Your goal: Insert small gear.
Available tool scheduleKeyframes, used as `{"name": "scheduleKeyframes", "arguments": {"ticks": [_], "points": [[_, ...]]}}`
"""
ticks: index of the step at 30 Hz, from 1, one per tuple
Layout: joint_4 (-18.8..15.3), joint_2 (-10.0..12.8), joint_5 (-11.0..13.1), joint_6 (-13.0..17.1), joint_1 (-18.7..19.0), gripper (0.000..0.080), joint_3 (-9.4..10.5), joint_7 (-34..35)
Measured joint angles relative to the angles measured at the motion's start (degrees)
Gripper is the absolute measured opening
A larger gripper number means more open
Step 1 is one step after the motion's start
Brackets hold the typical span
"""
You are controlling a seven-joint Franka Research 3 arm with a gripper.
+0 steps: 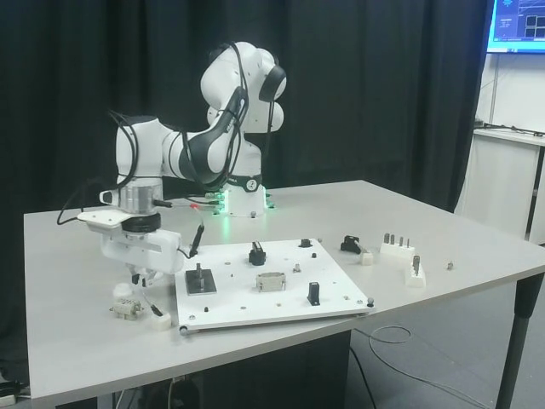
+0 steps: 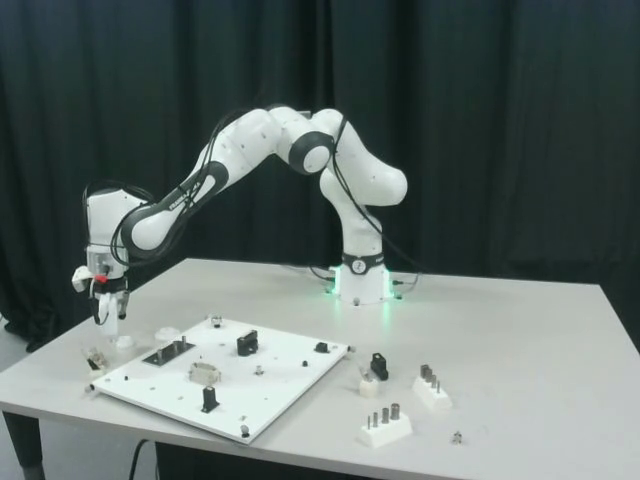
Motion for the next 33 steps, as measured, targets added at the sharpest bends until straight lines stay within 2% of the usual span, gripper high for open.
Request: {"name": "scheduleKeyframes", "arguments": {"ticks": [18, 25, 33], "points": [[0.02, -0.5, -0.09, -0.34, 0.04, 0.0199, -0.4, -3.85], [-0.18, -1.25, -0.18, -2.75, 0.35, 0.0199, -0.4, -6.41], [-1.73, -3.08, -0.79, -6.02, 1.4, 0.0199, -0.41, -16.47]]}}
